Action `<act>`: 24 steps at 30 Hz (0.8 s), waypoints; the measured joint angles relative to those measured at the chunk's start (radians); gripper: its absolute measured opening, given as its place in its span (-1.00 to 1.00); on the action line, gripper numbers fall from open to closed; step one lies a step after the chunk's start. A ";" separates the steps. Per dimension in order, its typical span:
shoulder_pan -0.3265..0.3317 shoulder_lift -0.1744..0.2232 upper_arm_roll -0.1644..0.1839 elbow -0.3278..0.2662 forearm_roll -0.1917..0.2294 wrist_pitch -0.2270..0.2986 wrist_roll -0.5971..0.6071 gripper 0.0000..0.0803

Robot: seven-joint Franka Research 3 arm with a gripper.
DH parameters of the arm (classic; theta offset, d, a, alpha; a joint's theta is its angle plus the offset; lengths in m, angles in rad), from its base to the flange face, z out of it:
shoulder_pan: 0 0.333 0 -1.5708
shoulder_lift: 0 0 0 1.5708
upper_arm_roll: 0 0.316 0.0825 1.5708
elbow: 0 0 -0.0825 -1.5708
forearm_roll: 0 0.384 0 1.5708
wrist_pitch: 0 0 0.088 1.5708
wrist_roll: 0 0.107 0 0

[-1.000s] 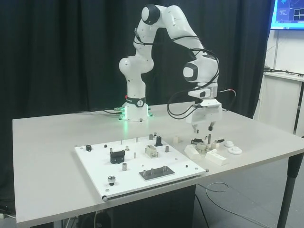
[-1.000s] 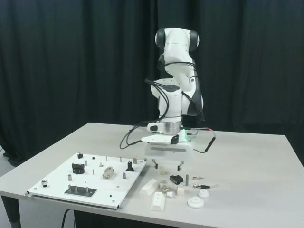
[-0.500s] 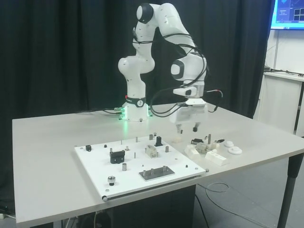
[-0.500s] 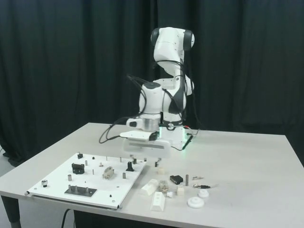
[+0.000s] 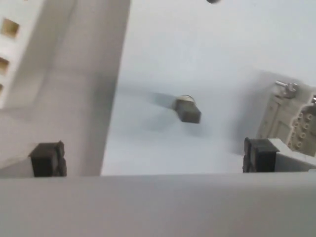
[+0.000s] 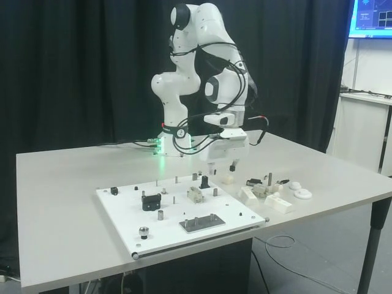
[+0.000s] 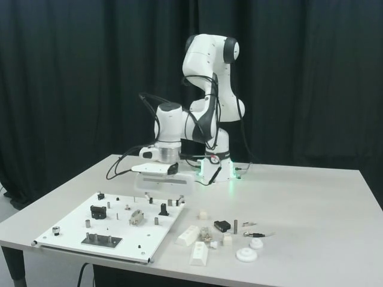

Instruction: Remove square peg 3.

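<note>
My gripper (image 6: 222, 165) hangs open and empty over the far right corner of the white board (image 6: 122, 205), close to a black upright piece (image 6: 204, 182). From the second room view the gripper (image 7: 163, 200) is just above the board's (image 7: 72, 230) far edge. In the wrist view both black fingertips (image 5: 47, 159) stand wide apart, and a short grey peg with a square-looking top (image 5: 186, 109) stands on the board beyond the gap between them. I cannot tell which peg on the board is square peg 3. Several small pegs (image 6: 215, 191) stand upright on the board.
Loose white blocks (image 6: 248, 195), white discs (image 6: 302, 194) and small parts (image 7: 222, 226) lie on the grey table (image 6: 55, 177) right of the board. A grey metal plate with pins (image 6: 202, 222) sits near the board's front. The arm's base (image 6: 173, 144) glows green behind.
The arm has swung from above the loose parts beside the board over to the board's far right corner. The gripper has stayed open and empty.
</note>
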 joint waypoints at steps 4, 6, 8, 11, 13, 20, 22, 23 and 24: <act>-0.017 0.008 0.000 0.000 0.016 0.003 -0.018 0.99; -0.025 0.014 0.000 0.000 0.030 0.009 -0.024 0.99; -0.031 0.022 0.000 0.001 0.051 0.020 -0.027 0.99; -0.039 0.037 0.000 0.002 0.084 0.037 -0.027 0.99; -0.043 0.048 0.000 0.005 0.104 0.046 -0.029 0.99; -0.046 0.098 0.000 0.034 0.161 0.058 -0.032 0.99; -0.046 0.113 0.000 0.044 0.172 0.058 -0.032 0.99; -0.046 0.121 0.000 0.049 0.176 0.058 -0.032 0.99; -0.046 0.128 0.000 0.054 0.181 0.057 -0.032 0.99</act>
